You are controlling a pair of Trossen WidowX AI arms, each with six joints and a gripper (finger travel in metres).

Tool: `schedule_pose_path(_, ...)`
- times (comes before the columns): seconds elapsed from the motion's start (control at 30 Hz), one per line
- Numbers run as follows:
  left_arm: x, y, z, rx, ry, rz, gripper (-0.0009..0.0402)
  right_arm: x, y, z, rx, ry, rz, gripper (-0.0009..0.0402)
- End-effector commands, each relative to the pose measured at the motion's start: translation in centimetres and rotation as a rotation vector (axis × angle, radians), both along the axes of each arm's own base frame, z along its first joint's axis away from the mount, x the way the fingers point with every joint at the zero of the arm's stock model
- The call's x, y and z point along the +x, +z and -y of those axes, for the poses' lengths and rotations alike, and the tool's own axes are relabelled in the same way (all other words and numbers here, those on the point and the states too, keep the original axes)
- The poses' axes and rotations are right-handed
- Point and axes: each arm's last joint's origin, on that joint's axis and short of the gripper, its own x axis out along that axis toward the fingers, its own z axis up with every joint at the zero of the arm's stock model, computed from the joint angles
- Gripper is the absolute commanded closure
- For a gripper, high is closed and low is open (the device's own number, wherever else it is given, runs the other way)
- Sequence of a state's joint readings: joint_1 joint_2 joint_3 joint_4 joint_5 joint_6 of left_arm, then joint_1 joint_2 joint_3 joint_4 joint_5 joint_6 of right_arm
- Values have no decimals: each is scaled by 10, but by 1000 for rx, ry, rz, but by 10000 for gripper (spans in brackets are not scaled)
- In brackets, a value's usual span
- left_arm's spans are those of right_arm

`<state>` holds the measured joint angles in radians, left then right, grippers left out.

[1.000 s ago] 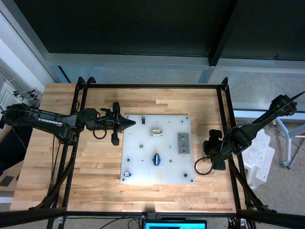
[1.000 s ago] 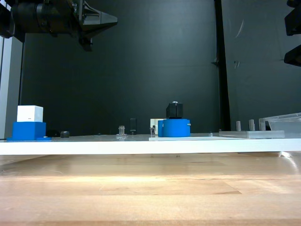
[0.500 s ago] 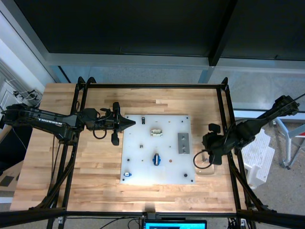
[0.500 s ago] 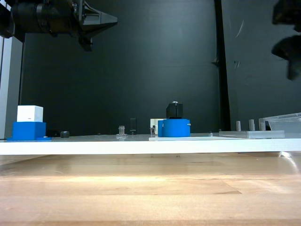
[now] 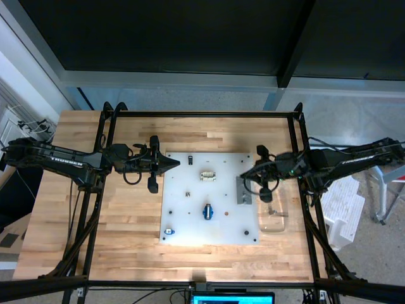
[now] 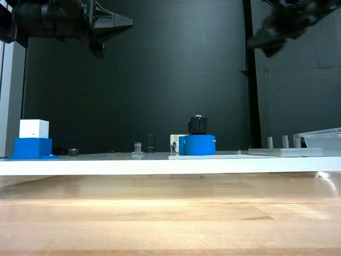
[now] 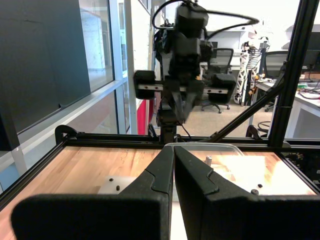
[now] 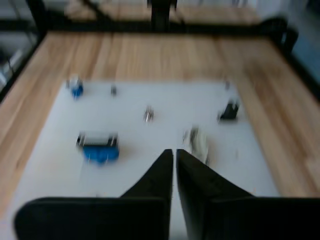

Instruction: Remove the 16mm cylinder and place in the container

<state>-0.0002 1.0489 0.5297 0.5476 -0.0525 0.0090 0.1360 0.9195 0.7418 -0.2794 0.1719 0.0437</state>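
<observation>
Aloft, TROSSEN arm's [image 5: 63, 158] left pincer [image 5: 174, 163] flanks board [image 5: 190, 215]; right pincer [image 5: 243, 177] near block [image 5: 244, 193].

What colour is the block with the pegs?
Grey, best in the high view. The right pincer hovers near the block; the left pincer hangs near the board's left edge.

The table [image 5: 126, 240] is lit from overhead, glare is laid across its near planks, the left gripper [image 6: 128, 21] is rendered sharp in silhouette high at left, and the right gripper [image 6: 264, 40], high at right, is smeared by blur.
</observation>
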Motion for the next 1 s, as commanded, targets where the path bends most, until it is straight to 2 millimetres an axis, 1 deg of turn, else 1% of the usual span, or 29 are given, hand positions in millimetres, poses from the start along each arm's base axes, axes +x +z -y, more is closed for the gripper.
schedule_pose_path(0.03,0,0,0,0,0,1,393,12,3,8,-15,-12,90,384)
schedule_pose_path(0.17,0,0,0,0,0,1,393,28,7,14,-6,-6,197,389)
schedule_pose_path(0.23,0,0,0,0,0,1,393,35,9,18,-6,-21,247,395)
schedule_pose_path(0.4,0,0,0,0,0,1,393,52,9,27,-6,-60,343,394)
schedule_pose_path(0.53,0,0,0,0,0,1,393,62,6,33,13,-2,385,393)
schedule_pose_path(0.67,0,0,0,0,0,1,393,66,0,34,7,-11,425,393)
schedule_pose_path(0.73,0,0,0,0,0,1,393,65,-2,34,2,-30,449,393)
schedule_pose_path(0.87,0,0,0,0,0,1,393,63,-9,34,2,-30,448,393)
schedule_pose_path(1.0,0,0,0,0,0,1,393,63,-10,34,9,-14,446,393)
